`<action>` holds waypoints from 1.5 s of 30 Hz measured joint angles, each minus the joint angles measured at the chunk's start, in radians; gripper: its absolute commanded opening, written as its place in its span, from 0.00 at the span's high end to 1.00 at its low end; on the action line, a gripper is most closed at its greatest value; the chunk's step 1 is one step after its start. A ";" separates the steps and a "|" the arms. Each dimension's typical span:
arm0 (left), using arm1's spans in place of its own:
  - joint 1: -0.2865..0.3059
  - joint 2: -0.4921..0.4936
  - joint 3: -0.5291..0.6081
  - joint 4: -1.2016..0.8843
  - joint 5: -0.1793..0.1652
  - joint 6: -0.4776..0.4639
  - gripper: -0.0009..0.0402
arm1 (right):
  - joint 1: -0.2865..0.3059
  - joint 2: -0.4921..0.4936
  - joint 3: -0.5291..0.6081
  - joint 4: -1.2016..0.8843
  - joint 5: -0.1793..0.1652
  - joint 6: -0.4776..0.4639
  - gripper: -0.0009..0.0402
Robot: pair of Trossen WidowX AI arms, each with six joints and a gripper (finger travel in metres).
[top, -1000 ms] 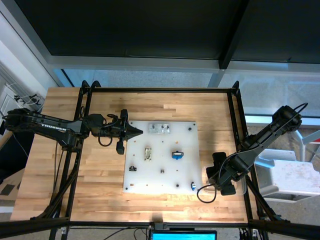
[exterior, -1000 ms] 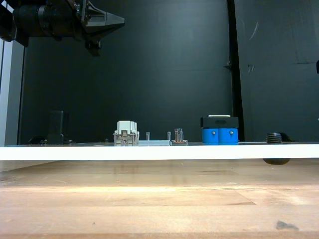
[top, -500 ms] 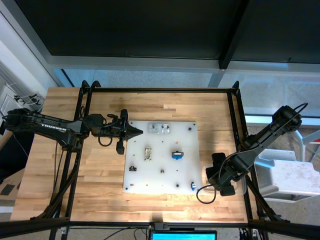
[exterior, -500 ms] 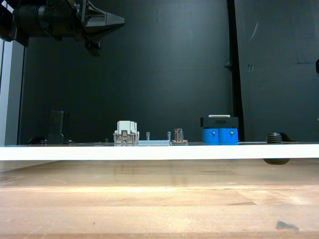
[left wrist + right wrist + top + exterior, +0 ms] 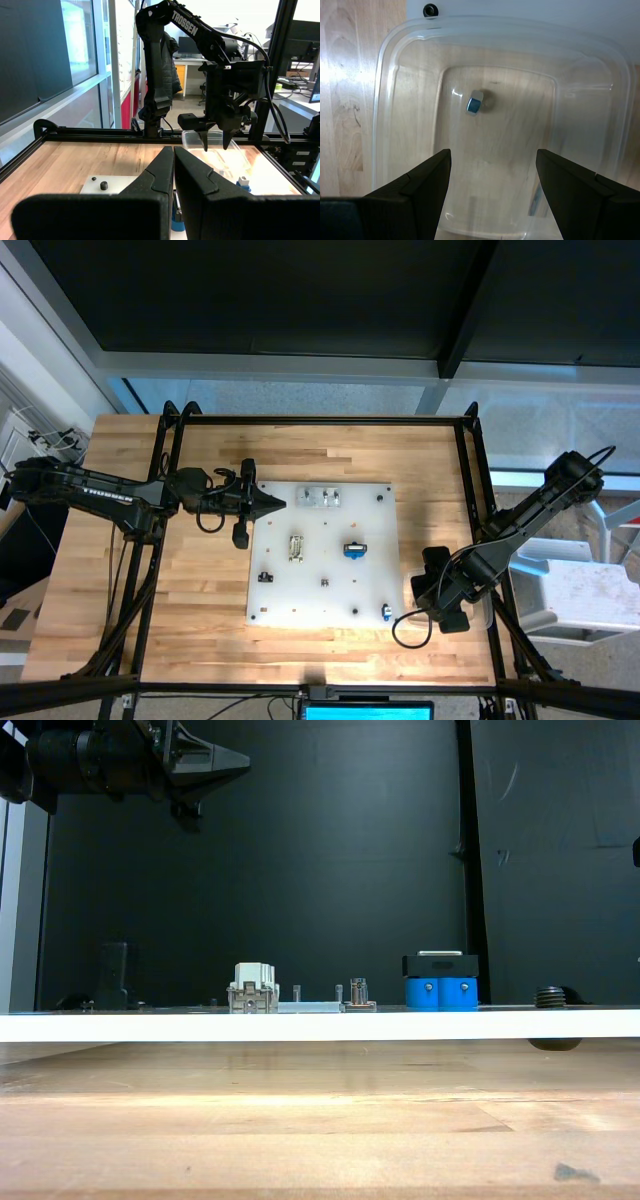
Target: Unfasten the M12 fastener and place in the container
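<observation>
The small silver M12 nut (image 5: 474,103) lies loose on the floor of the clear container (image 5: 410,60), apart from both fingers. My right gripper (image 5: 492,165) hangs open above that container (image 5: 486,616) off the board's right edge, with nothing between its fingers. In the high view the right gripper (image 5: 426,588) and arm cover most of the tub. The black ribbed stud (image 5: 549,997) shows bare ribs in the low view. My left gripper (image 5: 275,504) is shut and empty, held high by the board's far left corner.
The white board (image 5: 300,612) carries a blue connector (image 5: 353,550), a grey-white socket (image 5: 296,547), a blue-tipped plug (image 5: 386,612) and small posts. A black frame (image 5: 320,421) rings the wooden table. The left arm (image 5: 110,496) lies along the table's left side.
The right gripper has drifted very slightly toward the table's near edge over the container. Nothing else has moved.
</observation>
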 measured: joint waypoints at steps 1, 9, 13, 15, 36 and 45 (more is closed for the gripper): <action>0.000 0.000 0.000 0.000 0.000 0.000 0.98 | 0.000 0.000 0.000 0.001 0.000 0.000 0.40; 0.000 0.000 0.000 0.000 0.000 0.000 0.98 | 0.000 0.000 0.000 0.006 0.000 0.000 0.40; 0.000 0.000 0.000 0.000 0.000 0.000 0.98 | 0.000 0.000 0.000 0.006 0.000 0.000 0.40; 0.000 0.000 0.000 0.000 0.000 0.000 0.98 | 0.000 0.000 0.000 0.006 0.000 0.000 0.40; 0.000 0.000 0.000 0.000 0.000 0.000 0.98 | 0.000 0.000 0.000 0.024 0.000 0.000 0.40; 0.000 0.000 0.000 0.000 0.000 0.000 0.98 | 0.000 0.000 0.000 0.028 0.000 0.000 0.40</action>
